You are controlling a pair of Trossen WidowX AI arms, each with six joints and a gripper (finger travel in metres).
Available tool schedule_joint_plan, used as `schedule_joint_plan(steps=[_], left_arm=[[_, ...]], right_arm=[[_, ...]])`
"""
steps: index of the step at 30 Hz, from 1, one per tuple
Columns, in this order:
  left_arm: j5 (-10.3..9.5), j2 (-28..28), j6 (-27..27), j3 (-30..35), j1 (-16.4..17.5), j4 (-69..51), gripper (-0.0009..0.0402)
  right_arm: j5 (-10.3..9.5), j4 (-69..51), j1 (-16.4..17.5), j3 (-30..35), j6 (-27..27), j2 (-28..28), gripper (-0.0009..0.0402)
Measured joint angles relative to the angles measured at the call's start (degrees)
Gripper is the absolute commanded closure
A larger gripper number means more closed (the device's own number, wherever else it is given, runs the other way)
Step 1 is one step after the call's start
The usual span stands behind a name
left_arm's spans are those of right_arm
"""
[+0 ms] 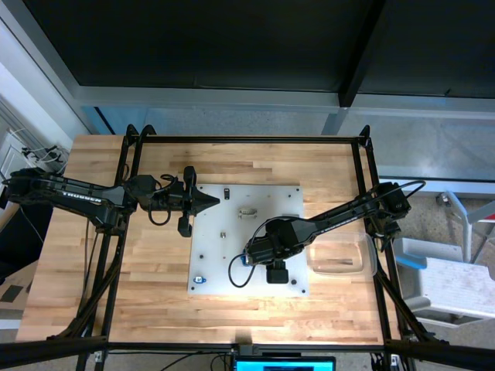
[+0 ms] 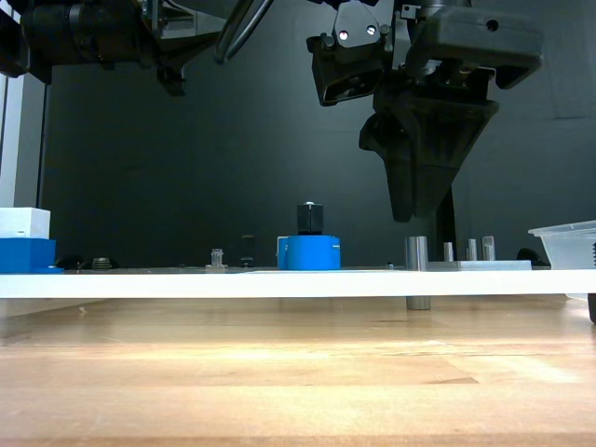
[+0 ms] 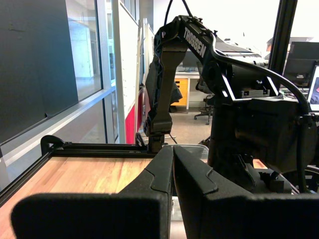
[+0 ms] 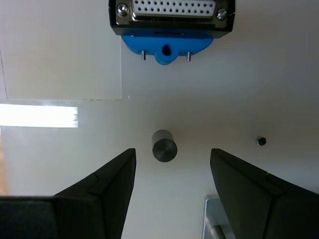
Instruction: Pick the 16mm cylinder and place it in the container
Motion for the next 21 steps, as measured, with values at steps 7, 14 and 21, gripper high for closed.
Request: schedule_joint_plan(steps=[7,14,21], left_arm=[[0.00,0.00,0.00,-0.02,0.00,0.04,0.0393],[0.00,0.00,0.00,-0.02,0.00,0.02,0.0393],[0.00,0.00,0.00,0.00,0.00,0.02,0.0393]], right_arm=[[-0.17,0.74,0.00,-0.02,-1.07,1.55,0.0180],[-0.15,1.16,-0.11,-0.17,-2.25,2.95,0.0181],[-0.15,1.64,-0.15,-0.90,-2.58,3.52,0.0181]])
